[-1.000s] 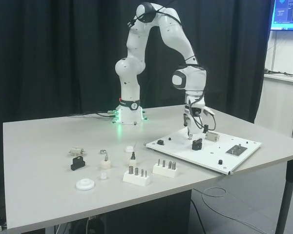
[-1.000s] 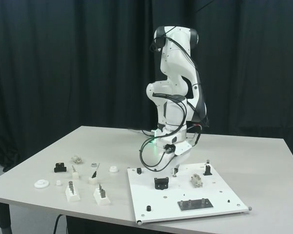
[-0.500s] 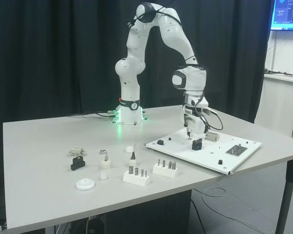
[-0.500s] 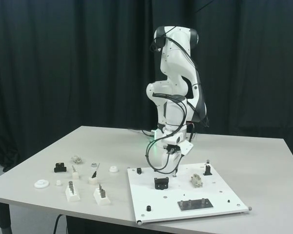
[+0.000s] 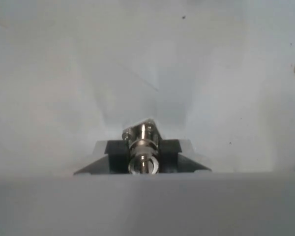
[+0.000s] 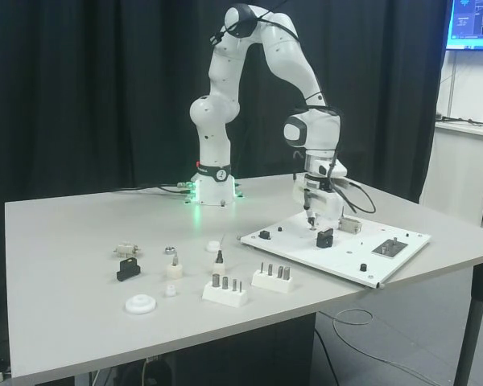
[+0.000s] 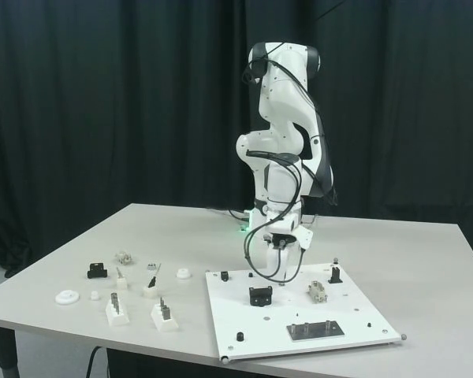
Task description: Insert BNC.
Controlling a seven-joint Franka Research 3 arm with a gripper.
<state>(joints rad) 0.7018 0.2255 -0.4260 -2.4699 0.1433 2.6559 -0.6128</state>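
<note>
Broadly, black curtains (image 6: 105, 80) close off the room behind the workspace, and a lit screen (image 6: 473, 24) shows at one upper corner of the first room view. A grey table (image 6: 80, 241) carries the white arm (image 6: 225, 80), which is bolted near the far edge with a green light (image 6: 195, 193) at its base. A white board (image 6: 338, 261) lies flat on the table beside the near edge. The arm bends down so that the gripper (image 6: 310, 213) hangs low over this board; whether it is parted or closed cannot be told. Loose parts rest on the table well apart from the board: white pin holders (image 6: 225, 291), a white disc (image 6: 140, 304) and a black piece (image 6: 128, 270). Seen from the wrist, the metal BNC connector (image 5: 143, 150) sits against a black mount (image 5: 118, 152) on the board, close under the gripper.
</note>
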